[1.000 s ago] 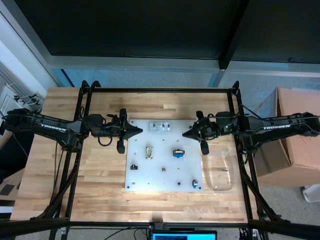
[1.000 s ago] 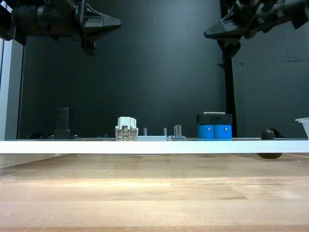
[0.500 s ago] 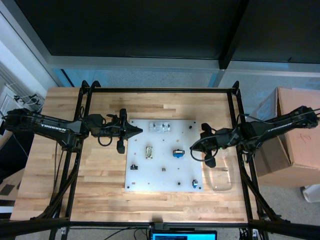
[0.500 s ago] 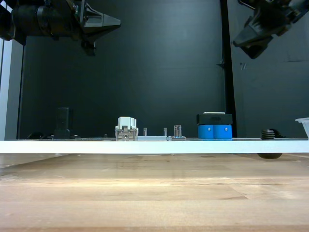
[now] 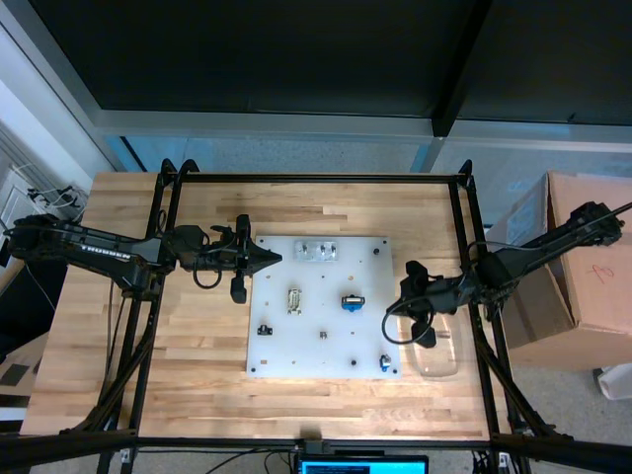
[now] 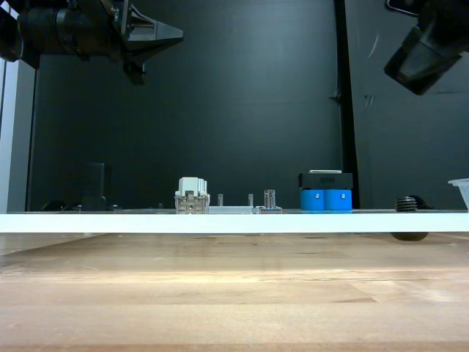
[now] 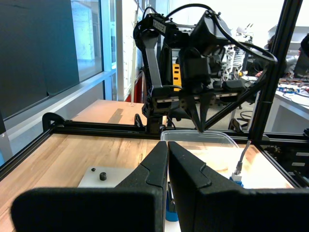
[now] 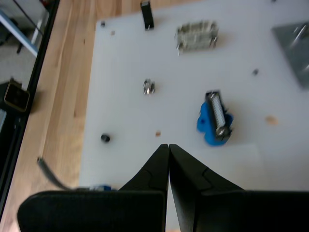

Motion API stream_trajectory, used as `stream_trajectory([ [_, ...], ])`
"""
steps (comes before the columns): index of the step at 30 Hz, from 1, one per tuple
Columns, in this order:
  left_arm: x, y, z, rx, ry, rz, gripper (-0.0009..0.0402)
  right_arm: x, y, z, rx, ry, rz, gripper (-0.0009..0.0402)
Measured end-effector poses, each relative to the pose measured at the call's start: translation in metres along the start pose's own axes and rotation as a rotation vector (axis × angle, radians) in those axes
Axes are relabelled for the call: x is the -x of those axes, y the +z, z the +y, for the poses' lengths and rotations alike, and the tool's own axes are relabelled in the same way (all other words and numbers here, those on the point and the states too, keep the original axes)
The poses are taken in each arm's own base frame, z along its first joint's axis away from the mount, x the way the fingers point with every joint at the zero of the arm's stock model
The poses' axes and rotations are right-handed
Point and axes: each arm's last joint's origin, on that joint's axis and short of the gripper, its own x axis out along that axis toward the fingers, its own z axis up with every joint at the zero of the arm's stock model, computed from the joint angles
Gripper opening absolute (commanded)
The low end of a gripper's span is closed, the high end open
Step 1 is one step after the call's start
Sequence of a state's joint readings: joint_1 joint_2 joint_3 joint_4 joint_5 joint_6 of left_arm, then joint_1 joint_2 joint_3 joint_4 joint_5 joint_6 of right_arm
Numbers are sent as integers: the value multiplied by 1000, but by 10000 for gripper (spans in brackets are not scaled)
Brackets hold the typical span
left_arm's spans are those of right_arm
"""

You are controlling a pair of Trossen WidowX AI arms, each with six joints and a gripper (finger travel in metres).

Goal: Remove the RJ45 connector from the taskboard and place in the container

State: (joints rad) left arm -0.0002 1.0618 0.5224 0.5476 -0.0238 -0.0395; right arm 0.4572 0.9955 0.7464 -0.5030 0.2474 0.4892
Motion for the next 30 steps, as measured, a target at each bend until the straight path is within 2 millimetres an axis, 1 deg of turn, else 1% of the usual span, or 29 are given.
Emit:
stream_trajectory([
  [5, 0, 0, 0, 0, 0, 0, 0, -5, -8, 10, -14, 6, 61, 0],
  [8, 0, 0, 0, 0, 0, 0, 0, -4, -8, 18, 4, -15, 102, 0],
  [17, 0, 0, 0, 0, 0, 0, 0, 2, 7, 48, 62, -69, 270, 0],
  [26, 0, 0, 0, 0, 0, 0, 0, -1, 21, 76, 85, -80, 423, 0],
  [30, 0, 0, 0, 0, 0, 0, 0, -1, 29, 84, 97, -102, 468, 13],
])
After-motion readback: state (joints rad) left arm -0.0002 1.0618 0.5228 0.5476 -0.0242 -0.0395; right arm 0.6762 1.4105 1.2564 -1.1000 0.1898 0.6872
